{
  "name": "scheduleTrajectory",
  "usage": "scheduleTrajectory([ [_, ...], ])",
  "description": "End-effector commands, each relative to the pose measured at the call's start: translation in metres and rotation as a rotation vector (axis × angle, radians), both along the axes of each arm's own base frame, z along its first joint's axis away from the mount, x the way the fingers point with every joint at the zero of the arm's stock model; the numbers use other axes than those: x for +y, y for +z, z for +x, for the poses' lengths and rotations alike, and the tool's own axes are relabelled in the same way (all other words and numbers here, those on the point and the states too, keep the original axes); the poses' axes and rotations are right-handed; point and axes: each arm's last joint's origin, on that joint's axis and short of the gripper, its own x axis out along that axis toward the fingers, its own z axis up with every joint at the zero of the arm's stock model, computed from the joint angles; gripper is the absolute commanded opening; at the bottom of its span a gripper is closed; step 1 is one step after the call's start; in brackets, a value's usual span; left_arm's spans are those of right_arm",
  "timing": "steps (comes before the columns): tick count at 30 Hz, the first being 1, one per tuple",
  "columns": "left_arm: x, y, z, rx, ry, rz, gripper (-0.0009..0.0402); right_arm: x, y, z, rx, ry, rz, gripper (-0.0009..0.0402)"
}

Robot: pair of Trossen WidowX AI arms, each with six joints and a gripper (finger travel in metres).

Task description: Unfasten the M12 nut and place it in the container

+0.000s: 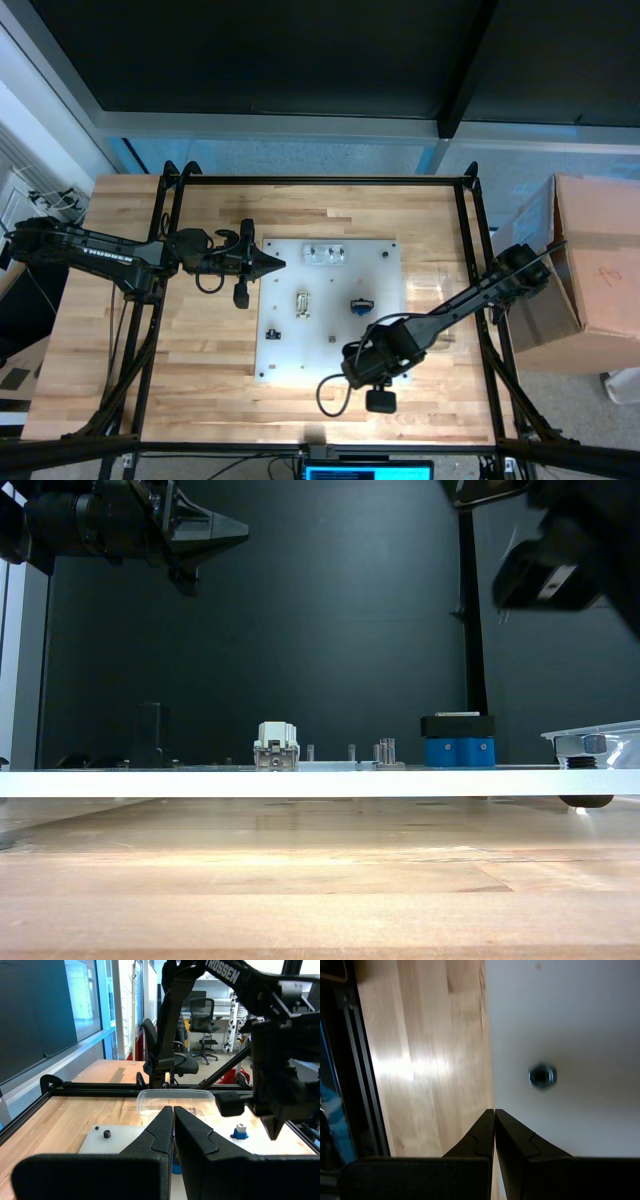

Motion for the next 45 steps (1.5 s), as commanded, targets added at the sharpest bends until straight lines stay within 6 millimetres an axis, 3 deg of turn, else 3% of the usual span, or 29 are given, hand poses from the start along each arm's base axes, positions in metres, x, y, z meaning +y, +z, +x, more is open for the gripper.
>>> scheduleTrajectory([
  [1,0.000,0.000,0.000,-0.001,0.000,0.000,0.0000,0.002,-0.015,0.004,0.000,0.002,0.000,0.0000],
  [8,0.000,0.000,0.000,0.000,0.000,0.000,0.0000,0.003,-0.031,0.008,0.017,-0.005,-0.040,0.0000],
  [37,0.000,0.000,0.000,-0.001,0.000,0.000,0.0000,-0.001,-0.032,0.005,0.028,-0.025,-0.120,0.0000],
  [42,0.000,0.000,0.000,0.000,0.000,0.000,0.0000,-0.013,-0.028,-0.005,0.061,-0.175,-0.330,0.0000],
  [45,0.000,0.000,0.000,-0.001,0.000,0.000,0.0000,-0.013,-0.023,-0.007,0.055,-0.173,-0.322,0.0000],
])
